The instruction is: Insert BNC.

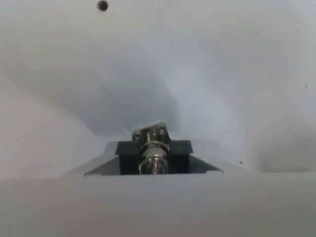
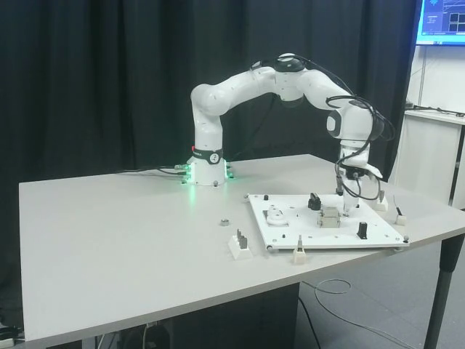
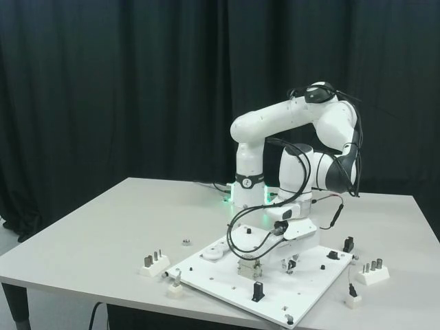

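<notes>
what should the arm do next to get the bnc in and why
Probably a short, slow advance along the connector's axis. In the wrist view the BNC connector sits centred on its black mount, and in the room views the end effector hangs low over the white board, so little lateral correction seems needed.

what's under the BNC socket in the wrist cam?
The BNC socket sits on a black mount, which rests on the white board. A pale out-of-focus band across the foreground covers the mount's base and the socket's near end, so its seating there cannot be seen.
</notes>
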Robot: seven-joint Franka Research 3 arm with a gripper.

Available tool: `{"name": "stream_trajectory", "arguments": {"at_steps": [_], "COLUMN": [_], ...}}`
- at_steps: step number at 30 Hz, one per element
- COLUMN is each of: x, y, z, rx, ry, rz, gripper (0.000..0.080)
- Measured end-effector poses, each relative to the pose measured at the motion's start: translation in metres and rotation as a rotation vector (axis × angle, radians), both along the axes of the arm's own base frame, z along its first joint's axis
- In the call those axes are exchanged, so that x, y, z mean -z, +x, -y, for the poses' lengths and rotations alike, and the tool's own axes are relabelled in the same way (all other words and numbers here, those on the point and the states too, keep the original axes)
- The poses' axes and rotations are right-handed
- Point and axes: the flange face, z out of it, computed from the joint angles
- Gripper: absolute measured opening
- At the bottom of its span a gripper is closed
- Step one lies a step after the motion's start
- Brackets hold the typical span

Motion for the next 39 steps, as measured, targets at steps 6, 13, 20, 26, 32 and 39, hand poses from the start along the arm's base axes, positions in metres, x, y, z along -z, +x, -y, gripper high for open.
{"name": "stream_trajectory", "arguments": {"at_steps": [6, 13, 20, 26, 32, 39], "x": [0.0000, 0.0000, 0.0000, 0.0001, 0.0004, 0.0009], "y": [0.0002, 0.0005, 0.0012, 0.0016, 0.0019, 0.0020], "z": [-0.0007, -0.0017, -0.0037, -0.0052, -0.0060, -0.0058], "rx": [-0.073, -0.144, -0.210, -0.259, -0.322, -0.373], "ry": [-0.006, -0.013, -0.026, -0.037, -0.043, -0.043], "rz": [-0.006, -0.012, -0.022, -0.029, -0.037, -0.042], "gripper": [0.0123, 0.0123, 0.0123, 0.0123, 0.0123, 0.0123]}}
